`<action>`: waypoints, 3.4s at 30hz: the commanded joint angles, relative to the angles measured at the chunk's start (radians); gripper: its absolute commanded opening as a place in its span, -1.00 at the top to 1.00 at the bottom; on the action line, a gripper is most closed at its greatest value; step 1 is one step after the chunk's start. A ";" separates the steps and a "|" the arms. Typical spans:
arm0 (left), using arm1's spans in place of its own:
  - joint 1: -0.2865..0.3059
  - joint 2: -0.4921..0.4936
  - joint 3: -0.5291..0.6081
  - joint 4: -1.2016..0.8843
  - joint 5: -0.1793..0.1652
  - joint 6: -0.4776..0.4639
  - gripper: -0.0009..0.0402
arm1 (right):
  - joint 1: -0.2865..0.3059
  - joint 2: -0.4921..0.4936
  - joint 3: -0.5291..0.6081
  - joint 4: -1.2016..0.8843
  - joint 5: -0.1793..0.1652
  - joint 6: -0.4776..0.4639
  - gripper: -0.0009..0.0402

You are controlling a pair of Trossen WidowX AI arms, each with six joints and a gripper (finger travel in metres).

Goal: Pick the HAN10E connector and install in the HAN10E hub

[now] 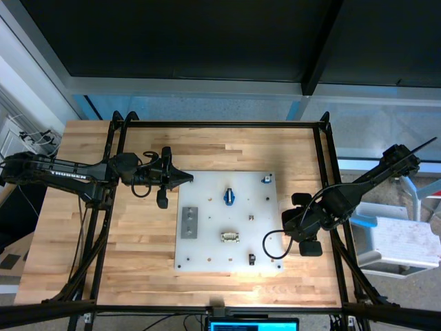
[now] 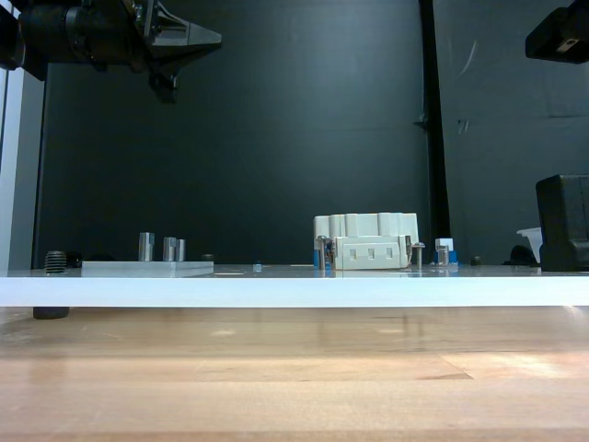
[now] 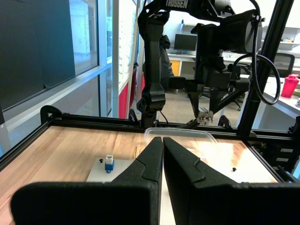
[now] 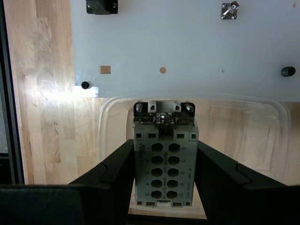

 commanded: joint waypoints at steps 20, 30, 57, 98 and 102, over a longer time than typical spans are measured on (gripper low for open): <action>0.000 0.000 0.000 0.000 0.000 0.000 0.96 | -0.005 0.021 -0.001 0.034 0.023 -0.001 0.84; 0.000 0.000 0.000 0.000 0.000 0.000 0.96 | -0.033 0.044 -0.001 0.036 0.023 -0.017 0.84; 0.000 0.000 0.000 0.000 0.000 0.000 0.96 | -0.406 0.158 -0.001 0.095 -0.009 -0.363 0.84; 0.000 0.000 0.000 0.000 0.000 0.000 0.96 | -0.642 0.533 0.160 0.264 -0.053 -0.591 0.84; 0.000 0.000 0.000 0.000 0.000 0.000 0.96 | -0.646 0.539 0.158 0.266 -0.053 -0.596 0.84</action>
